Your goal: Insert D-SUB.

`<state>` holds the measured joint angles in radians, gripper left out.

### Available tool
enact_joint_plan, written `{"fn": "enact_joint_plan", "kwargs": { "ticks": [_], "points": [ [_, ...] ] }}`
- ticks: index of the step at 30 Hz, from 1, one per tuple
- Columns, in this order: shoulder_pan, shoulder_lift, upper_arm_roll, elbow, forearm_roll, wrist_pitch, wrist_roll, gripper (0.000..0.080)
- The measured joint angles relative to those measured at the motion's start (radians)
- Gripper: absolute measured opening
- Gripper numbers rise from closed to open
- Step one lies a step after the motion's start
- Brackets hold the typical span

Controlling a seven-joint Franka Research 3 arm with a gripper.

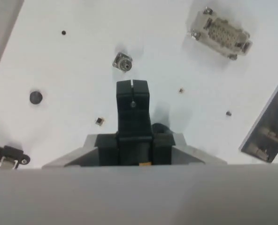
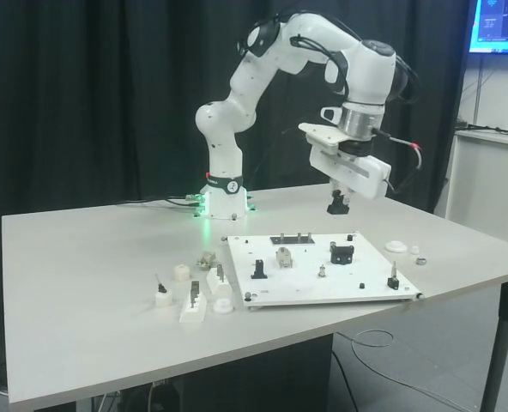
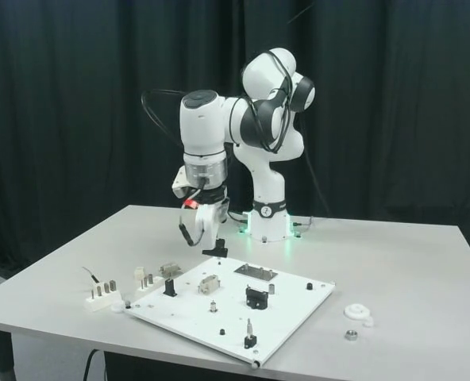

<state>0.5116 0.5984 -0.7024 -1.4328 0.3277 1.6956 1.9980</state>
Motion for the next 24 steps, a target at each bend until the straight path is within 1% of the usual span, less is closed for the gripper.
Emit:
{"fn": "enact_joint_plan", "kwargs": {
  "ticks": [6,11,17,24],
  "points": [
    [-0.023,-0.008,0.046,-0.004,0.007,-0.001,0.042,0.0149],
    [-0.029,-0.008,0.069,-0.008,0.018,-0.001,0.077,0.0149],
    [-0.029,-0.008,0.083,-0.013,0.018,-0.001,0.106,0.0149],
    [-0.027,-0.009,0.088,-0.023,0.018,-0.009,0.129,0.0149]
  ]
}}
